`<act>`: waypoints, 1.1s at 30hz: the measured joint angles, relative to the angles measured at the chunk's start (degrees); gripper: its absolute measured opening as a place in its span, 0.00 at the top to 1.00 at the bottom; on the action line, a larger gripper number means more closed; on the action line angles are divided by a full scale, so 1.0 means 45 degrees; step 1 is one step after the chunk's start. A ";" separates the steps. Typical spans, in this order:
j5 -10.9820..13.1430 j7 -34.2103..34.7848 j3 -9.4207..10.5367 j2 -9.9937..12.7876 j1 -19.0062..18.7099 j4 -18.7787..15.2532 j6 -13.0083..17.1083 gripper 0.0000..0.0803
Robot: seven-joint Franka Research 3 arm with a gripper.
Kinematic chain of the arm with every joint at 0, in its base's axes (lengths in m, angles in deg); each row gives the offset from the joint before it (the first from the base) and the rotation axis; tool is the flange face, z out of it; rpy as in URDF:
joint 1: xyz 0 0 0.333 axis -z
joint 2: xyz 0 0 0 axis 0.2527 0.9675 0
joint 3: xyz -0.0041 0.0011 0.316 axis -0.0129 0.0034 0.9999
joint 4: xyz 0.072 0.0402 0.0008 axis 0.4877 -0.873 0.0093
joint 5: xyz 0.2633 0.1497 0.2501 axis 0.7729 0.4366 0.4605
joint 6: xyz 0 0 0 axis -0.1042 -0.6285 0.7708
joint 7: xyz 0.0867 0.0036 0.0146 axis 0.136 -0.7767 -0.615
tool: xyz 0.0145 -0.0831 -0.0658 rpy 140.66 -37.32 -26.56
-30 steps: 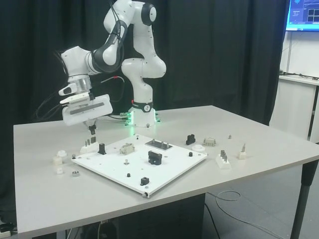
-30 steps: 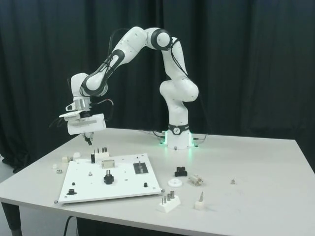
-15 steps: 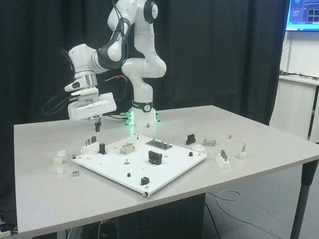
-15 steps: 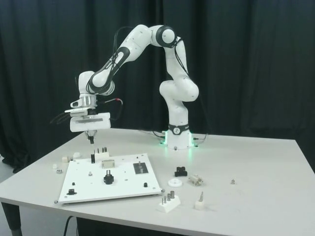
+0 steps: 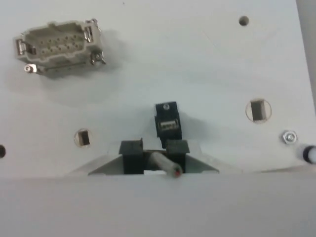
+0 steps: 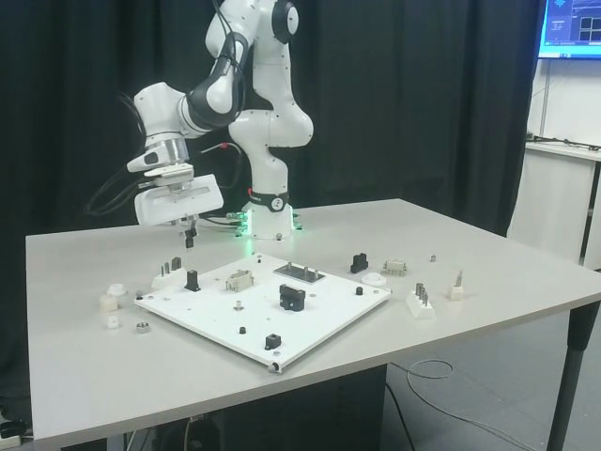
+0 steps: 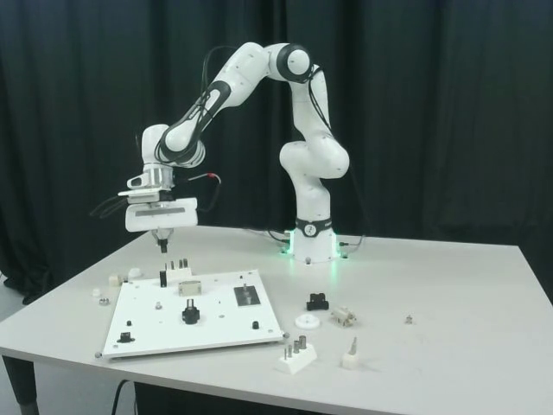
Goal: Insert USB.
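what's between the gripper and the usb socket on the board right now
Nothing. In the first room view the gripper, shut on the USB plug, hangs in open air above the black USB socket on the white board. The wrist view shows the socket unobstructed.

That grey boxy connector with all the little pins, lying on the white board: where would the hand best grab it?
Grip the grey connector across its narrow width, on its two long flat side walls, coming straight down from above. It rests flat on the white board with its pin face up, and metal clips stick out at both short ends, so those ends give poor purchase.
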 joint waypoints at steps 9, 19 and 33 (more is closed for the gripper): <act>-0.0008 -0.0129 0.0001 0.0003 -0.0463 0.0020 0.0261 0.88; -0.0038 -0.0787 0.0001 0.0195 -0.0717 0.0104 0.0698 0.88; -0.0065 -0.2079 -0.0002 0.0754 -0.0725 0.0381 0.0873 0.88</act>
